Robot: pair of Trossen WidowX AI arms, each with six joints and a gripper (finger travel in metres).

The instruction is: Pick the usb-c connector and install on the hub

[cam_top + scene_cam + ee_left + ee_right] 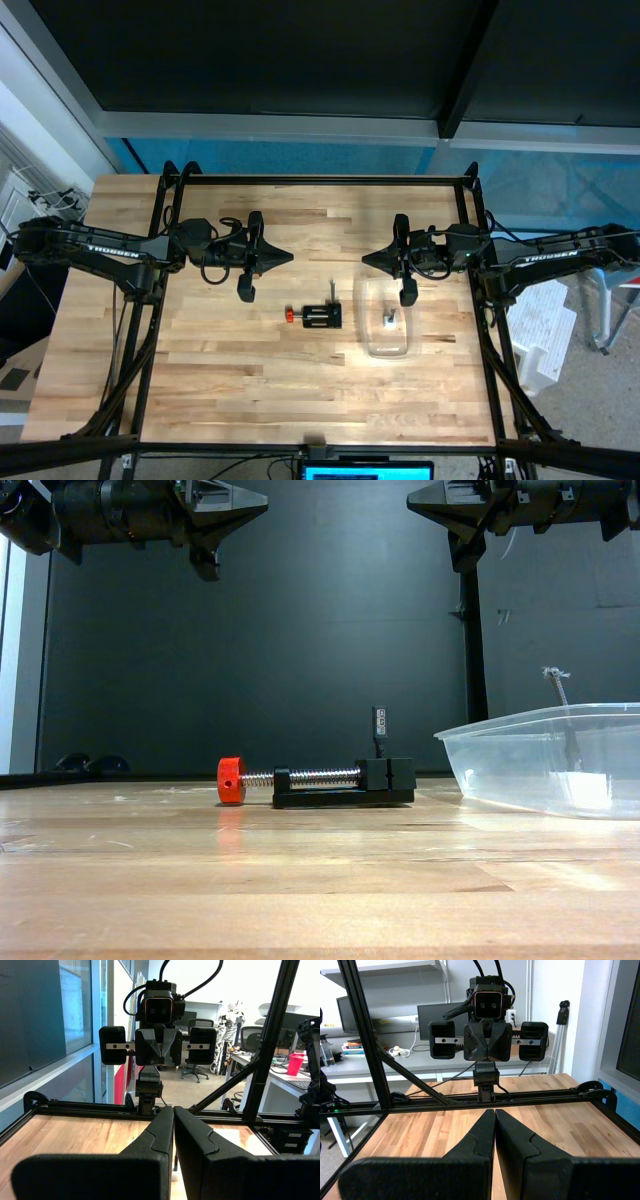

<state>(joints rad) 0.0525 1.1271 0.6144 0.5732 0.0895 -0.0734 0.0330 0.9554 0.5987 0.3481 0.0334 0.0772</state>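
Observation:
The usb-c connector [389,320] lies free inside a clear plastic tub [400,345] right of centre; in the low view its cable end [557,684] sticks up above the tub wall. The hub [379,726] is a small dark piece standing upright in a black vise [322,317] with a red knob [230,780] at mid-table. My left gripper [285,257] hovers high over the table's left half, shut and holding nothing [173,1110]. Facing it from the right, my right gripper [368,260] is shut and holds nothing [494,1111], above and behind the tub.
A black frame [320,180] runs round the wooden table [200,380]. The two gripper tips point at each other with a gap over the vise. A screen edge [365,470] shows at the near side.

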